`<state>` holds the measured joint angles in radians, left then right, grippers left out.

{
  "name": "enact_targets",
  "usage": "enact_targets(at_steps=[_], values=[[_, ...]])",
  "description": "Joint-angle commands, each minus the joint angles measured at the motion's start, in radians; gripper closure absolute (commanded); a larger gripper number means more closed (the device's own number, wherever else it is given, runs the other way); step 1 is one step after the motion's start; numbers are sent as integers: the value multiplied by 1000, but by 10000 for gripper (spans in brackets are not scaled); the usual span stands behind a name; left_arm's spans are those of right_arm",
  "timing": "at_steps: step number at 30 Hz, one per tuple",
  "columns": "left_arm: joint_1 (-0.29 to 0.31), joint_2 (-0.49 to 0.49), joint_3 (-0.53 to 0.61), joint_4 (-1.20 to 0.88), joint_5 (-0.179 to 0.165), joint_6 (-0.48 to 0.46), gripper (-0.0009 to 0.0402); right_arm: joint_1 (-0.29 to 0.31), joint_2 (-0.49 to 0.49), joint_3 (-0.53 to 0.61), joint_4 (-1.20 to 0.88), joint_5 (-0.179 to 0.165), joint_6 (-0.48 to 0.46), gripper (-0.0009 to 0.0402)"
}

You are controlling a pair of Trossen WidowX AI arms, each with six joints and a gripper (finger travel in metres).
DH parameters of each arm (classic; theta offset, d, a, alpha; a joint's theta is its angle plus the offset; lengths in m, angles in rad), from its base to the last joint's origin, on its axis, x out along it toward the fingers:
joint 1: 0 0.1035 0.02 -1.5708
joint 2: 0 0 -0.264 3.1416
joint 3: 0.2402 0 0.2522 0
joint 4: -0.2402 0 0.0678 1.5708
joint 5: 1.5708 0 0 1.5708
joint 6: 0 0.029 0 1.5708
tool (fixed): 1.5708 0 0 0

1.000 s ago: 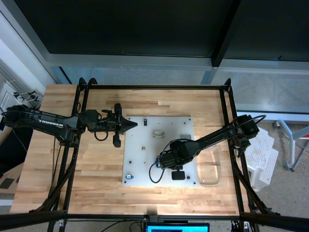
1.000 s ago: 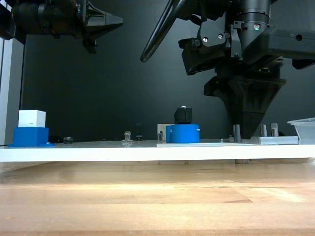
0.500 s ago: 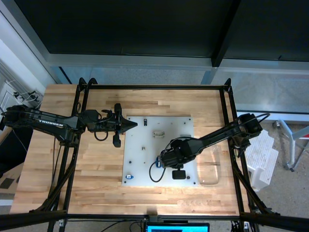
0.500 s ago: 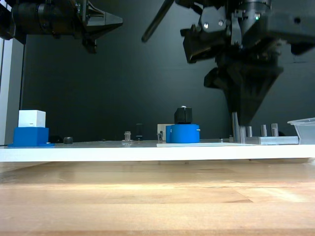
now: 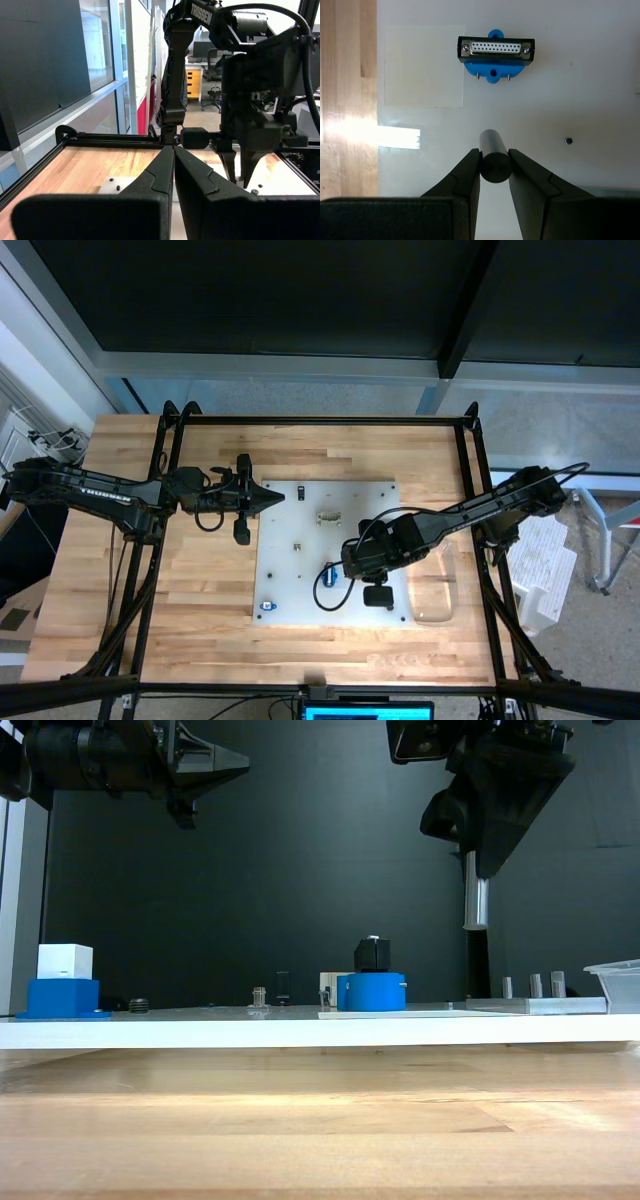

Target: Remove the 16mm cylinder and place in the container

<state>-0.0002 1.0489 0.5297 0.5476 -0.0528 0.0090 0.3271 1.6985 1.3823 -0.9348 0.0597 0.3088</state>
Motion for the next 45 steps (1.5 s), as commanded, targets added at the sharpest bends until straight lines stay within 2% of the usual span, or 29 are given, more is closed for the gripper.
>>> enact_targets(at_steps=[1, 5, 12, 18, 30, 37, 45], values=[[0, 0, 0, 0, 0, 0, 393, 1, -1, 0, -8, 0, 17, 393], [0, 0, 0, 1, 0, 0, 393, 7, -10, 0, -34, 0, 20, 393], [0, 0, 0, 1, 0, 0, 393, 81, -88, -20, -101, 1, 44, 393], [0, 0, 0, 0, 1, 0, 393, 126, -159, -69, -178, 3, 122, 393], [0, 0, 0, 1, 0, 0, 393, 225, -309, -286, -180, 0, 357, 393], [0, 0, 0, 0, 1, 0, 393, 270, -325, -378, -180, 0, 420, 388], [0, 0, 0, 0, 1, 0, 393, 280, -324, -456, -146, 0, 446, 342]])
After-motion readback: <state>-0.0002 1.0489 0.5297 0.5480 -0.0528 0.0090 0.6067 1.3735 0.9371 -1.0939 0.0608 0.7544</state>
